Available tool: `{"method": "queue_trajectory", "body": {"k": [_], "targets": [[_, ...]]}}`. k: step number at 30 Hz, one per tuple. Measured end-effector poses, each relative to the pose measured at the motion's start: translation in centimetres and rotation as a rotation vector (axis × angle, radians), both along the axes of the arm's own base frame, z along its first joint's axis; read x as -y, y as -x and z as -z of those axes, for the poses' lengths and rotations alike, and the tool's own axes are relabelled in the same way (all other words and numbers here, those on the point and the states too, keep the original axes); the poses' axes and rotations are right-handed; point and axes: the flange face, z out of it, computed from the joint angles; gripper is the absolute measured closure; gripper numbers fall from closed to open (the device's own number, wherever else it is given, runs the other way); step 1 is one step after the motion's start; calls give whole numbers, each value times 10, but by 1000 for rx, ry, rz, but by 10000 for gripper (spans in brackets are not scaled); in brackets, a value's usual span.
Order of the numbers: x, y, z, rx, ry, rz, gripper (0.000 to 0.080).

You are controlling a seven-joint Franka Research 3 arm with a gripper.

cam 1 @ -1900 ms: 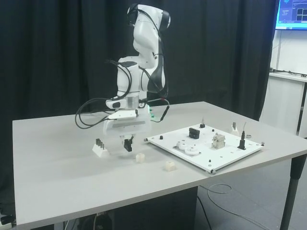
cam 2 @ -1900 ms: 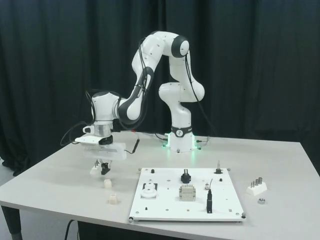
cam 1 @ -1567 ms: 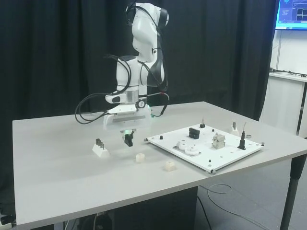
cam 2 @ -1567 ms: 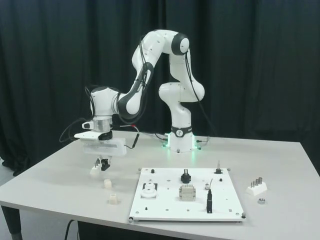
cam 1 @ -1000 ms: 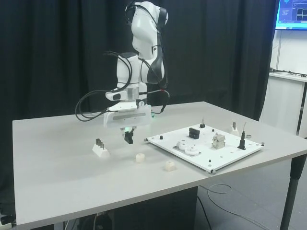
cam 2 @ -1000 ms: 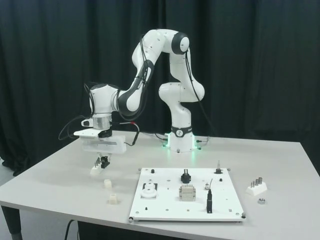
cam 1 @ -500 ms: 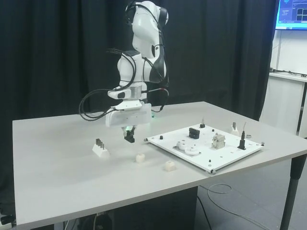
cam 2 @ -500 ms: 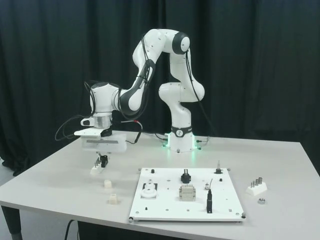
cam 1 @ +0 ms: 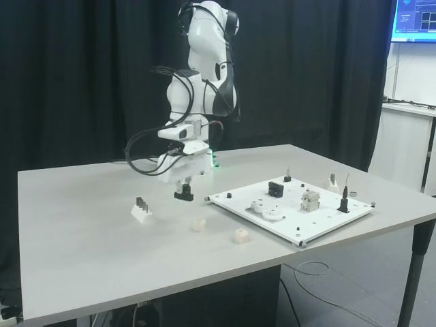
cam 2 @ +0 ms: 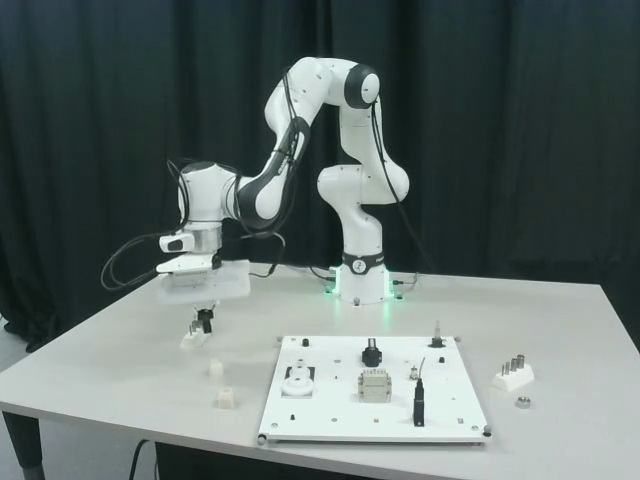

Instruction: Place D-SUB.

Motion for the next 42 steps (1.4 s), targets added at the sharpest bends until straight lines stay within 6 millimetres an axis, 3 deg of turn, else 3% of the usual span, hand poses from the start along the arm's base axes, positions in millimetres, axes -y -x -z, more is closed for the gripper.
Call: {"method": "queue_trajectory", "body": {"k": [9,21,42], "targets": [[11,2,-4,6,24,-244,647],[15,2,-1,14,39,-448,647],[17,2,33,-4,25,-673,647]]}}
